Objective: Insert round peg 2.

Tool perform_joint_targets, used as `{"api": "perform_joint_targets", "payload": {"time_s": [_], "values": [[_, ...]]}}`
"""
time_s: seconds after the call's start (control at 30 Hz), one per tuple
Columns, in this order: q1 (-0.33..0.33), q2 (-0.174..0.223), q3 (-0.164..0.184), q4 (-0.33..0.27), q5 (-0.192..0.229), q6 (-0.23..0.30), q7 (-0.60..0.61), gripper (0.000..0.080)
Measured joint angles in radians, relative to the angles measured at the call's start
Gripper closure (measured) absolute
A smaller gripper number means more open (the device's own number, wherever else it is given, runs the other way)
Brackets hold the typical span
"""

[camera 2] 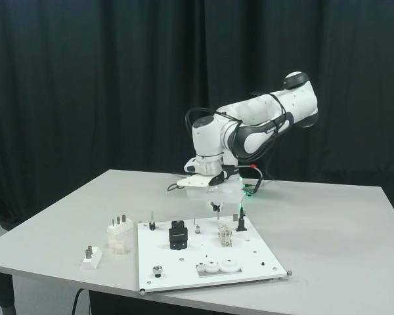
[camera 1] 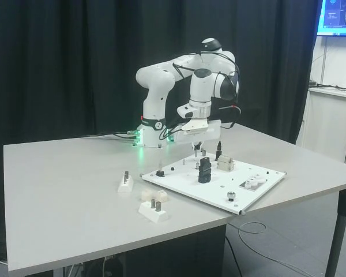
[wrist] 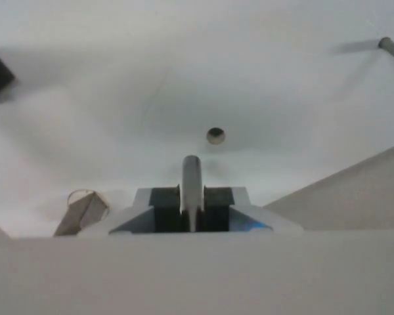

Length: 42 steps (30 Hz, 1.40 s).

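Wrist view shows you the gripper (wrist: 191, 220) clenched on round peg 2 (wrist: 191, 184), its tip just short of a small hole (wrist: 215, 136) in the white board (wrist: 118, 118). Both room views: peg's tiny, hole hidden, gripper (camera 1: 196, 148) hovering above the board's (camera 2: 249, 259) far edge.

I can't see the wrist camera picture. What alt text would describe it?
A hand grips a thin grey round peg between its two fingers, its tip pointing at a small round hole in the white board, which it has not yet reached.
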Motion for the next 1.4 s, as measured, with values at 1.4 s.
{"api": "perform_joint_targets", "payload": {"time_s": [1.4], "values": [[0.06,0.002,-0.003,-0.006,-0.107,0.149,0.396,0.0733]]}}
